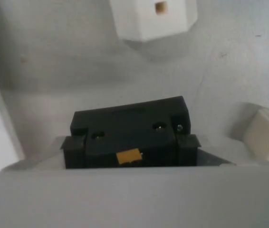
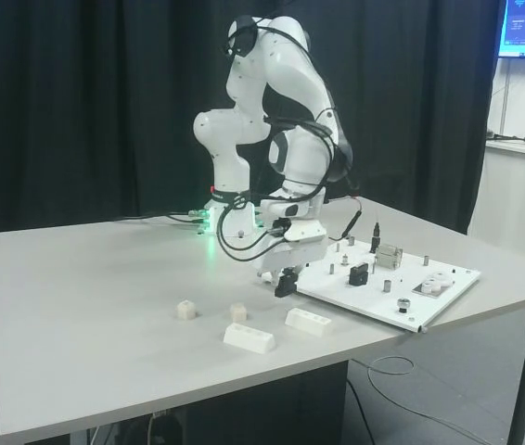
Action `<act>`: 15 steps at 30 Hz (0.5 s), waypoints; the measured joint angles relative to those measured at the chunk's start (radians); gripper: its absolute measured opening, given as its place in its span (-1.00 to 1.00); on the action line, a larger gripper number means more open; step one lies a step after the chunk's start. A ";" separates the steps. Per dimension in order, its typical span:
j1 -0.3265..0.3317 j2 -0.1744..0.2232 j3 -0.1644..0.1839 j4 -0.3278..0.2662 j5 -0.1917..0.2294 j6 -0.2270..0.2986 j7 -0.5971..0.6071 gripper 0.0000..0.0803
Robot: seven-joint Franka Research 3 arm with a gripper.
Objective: Place D-SUB.
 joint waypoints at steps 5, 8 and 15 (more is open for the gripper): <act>-0.019 0.020 0.009 0.001 0.024 0.021 -0.015 -0.03; -0.029 0.031 0.014 0.004 0.040 0.028 -0.030 -0.03; -0.038 0.052 0.015 0.015 0.077 0.039 -0.045 -0.03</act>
